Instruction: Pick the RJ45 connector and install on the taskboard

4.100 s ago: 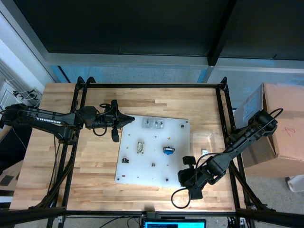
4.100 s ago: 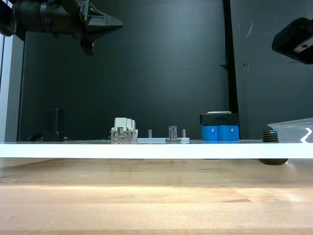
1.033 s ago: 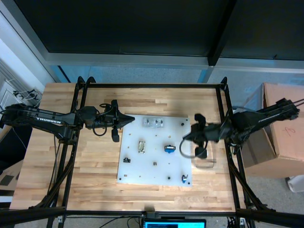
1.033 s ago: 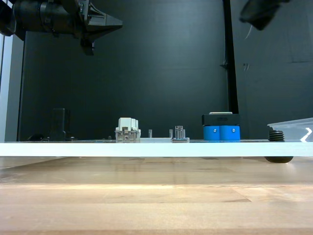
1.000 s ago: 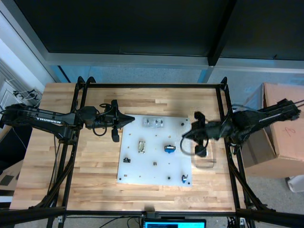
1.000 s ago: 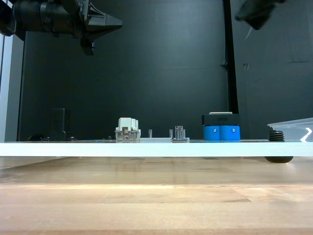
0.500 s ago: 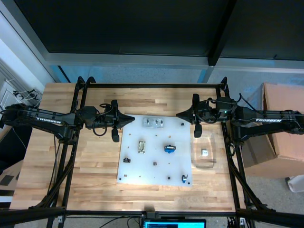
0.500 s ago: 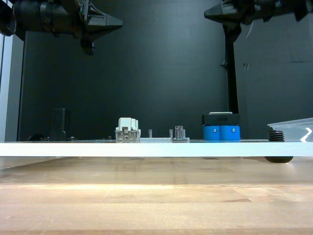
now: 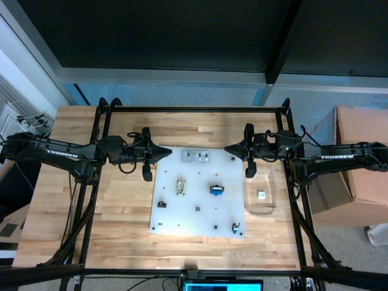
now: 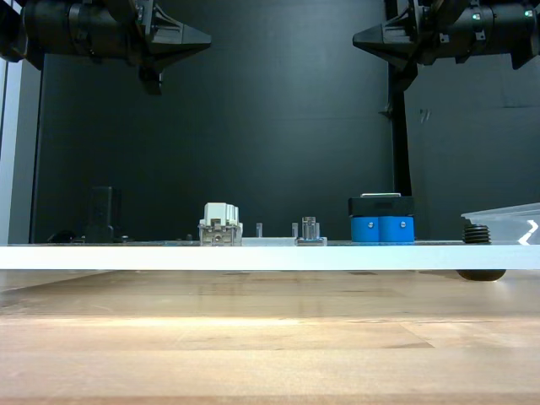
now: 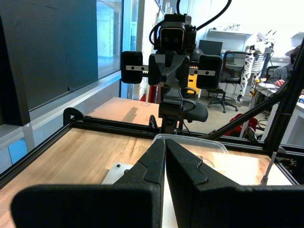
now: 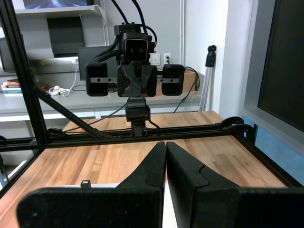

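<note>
Your black left gripper (image 9: 162,153) and black right gripper (image 9: 230,148) hang high above the flat white board's (image 9: 185,213) far corners, both pressed together and empty, likely parked since the small blue-and-black RJ45 connector (image 9: 235,228) sits on it.

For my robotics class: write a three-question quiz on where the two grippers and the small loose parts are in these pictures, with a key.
1. True or false: the left gripper and the right gripper both hang high above the table, shut and empty.
2. The small pale part lies: A) in the clear tray; B) on the white taskboard; C) in the right gripper.
3. Fill in: the small blue-and-black part, possibly the RJ45 connector (too small to tell), sits on the taskboard at its near ____ corner.
Key: 1 true; 2 A; 3 right.
</note>
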Tool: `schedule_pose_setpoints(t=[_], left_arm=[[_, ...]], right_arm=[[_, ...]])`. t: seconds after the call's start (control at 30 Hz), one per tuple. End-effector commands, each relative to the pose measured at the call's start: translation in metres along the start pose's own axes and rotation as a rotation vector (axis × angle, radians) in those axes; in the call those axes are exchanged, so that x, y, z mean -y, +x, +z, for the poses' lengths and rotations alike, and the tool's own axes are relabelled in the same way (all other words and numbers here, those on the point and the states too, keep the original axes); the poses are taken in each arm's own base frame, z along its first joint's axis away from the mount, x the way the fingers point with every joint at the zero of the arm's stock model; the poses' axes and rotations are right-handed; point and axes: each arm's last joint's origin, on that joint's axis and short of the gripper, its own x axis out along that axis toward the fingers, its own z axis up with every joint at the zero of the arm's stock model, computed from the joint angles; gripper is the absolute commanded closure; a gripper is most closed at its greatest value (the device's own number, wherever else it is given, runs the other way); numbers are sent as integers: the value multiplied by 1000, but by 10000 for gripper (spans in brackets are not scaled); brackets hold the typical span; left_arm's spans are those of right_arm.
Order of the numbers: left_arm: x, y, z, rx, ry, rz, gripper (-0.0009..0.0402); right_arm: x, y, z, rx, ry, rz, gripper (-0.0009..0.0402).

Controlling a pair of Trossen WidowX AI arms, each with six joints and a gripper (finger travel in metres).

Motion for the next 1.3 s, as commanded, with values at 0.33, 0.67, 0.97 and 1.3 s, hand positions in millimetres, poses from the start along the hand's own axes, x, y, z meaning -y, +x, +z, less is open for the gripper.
schedule_pose_setpoints(t=[0.33,0.67,0.97,1.3], left_arm=[[0,0,0,0,0,0,393],[0,0,0,0,0,0,393],[0,0,0,0,0,0,393],[0,0,0,0,0,0,393]], right_arm=[[0,0,1,7,-1,6,393],[0,0,-1,-10,0,5,393],[0,0,-3,-25,0,4,393],[0,0,-3,-25,0,4,393]])
